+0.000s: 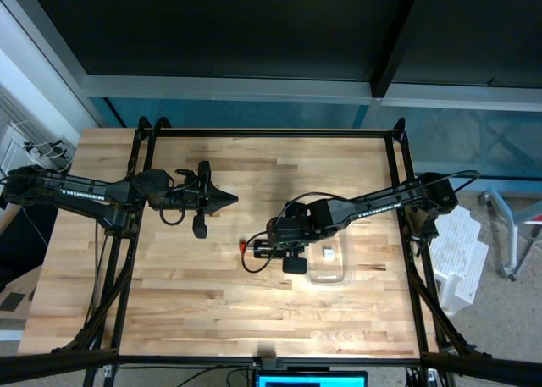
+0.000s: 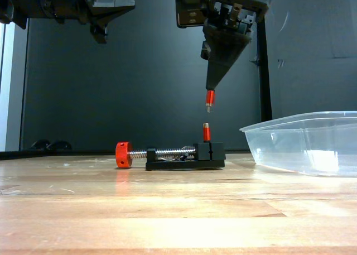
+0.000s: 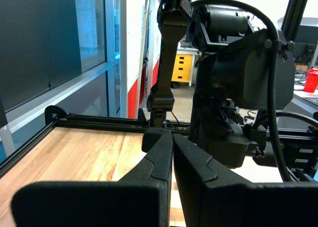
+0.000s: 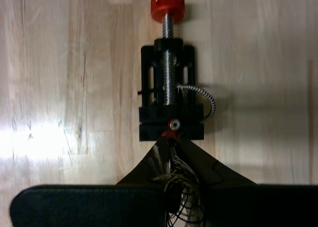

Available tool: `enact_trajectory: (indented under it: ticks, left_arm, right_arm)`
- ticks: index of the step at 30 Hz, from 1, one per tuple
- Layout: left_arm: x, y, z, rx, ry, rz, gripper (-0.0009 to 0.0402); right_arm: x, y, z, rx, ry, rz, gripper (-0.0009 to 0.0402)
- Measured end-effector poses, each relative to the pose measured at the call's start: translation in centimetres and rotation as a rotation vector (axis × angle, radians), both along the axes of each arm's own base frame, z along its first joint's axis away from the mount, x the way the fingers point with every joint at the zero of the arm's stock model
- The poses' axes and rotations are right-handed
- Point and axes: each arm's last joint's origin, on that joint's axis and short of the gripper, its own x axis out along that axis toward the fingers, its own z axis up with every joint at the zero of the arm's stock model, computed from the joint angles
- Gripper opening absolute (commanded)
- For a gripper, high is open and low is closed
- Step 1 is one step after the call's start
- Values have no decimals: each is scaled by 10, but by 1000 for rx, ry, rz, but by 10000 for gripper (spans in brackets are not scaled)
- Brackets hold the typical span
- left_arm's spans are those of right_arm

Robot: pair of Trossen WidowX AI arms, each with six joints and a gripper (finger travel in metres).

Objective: Pick the rca connector and install on the hub

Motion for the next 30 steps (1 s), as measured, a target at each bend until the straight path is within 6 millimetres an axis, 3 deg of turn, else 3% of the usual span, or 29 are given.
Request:
enact_trajectory:
  ticks: [30]
  left_arm:
    - [0,0,0,0,0,0,0]
  right_arm:
    - [10,-2,-13,-18,15,-10,0]
